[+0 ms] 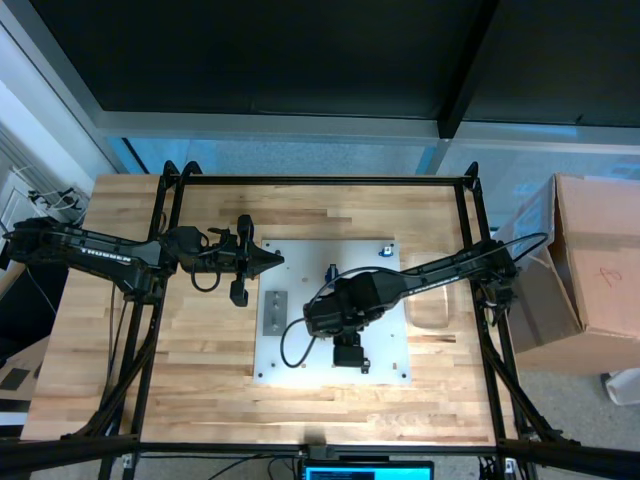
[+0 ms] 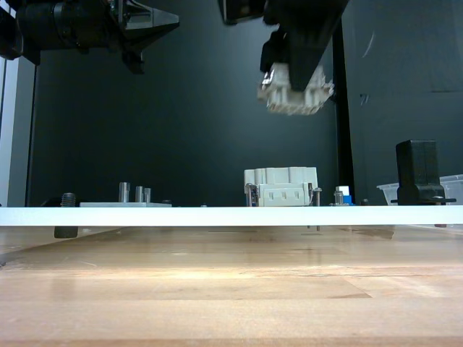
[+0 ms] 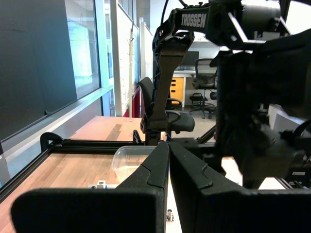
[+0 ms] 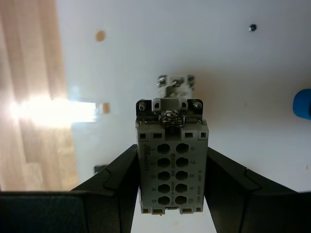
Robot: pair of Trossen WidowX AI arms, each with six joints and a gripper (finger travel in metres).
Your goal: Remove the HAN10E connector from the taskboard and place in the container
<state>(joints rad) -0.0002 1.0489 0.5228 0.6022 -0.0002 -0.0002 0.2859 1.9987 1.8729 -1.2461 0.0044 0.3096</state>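
The beige HAN10E connector (image 2: 295, 90) hangs well above the white taskboard (image 1: 385, 345), clear of its seat, and my right gripper (image 4: 172, 162) is shut on its sides. In the right wrist view its face of round holes (image 4: 172, 167) points at the camera. Its beige base (image 2: 281, 186) stays on the board below, a little to the left in the low view. The clear container (image 1: 435, 300) sits on the table beside the board's right edge. My left gripper (image 1: 268, 258) hovers shut and empty at the board's far left edge, high up in the low view (image 2: 163, 20).
A grey metal block with pegs (image 1: 273, 310) stands at the board's left side. A small blue part (image 1: 385, 250) sits at the board's far edge. A black block (image 2: 418, 170) rises at the right in the low view. A black frame (image 1: 470, 200) surrounds the table.
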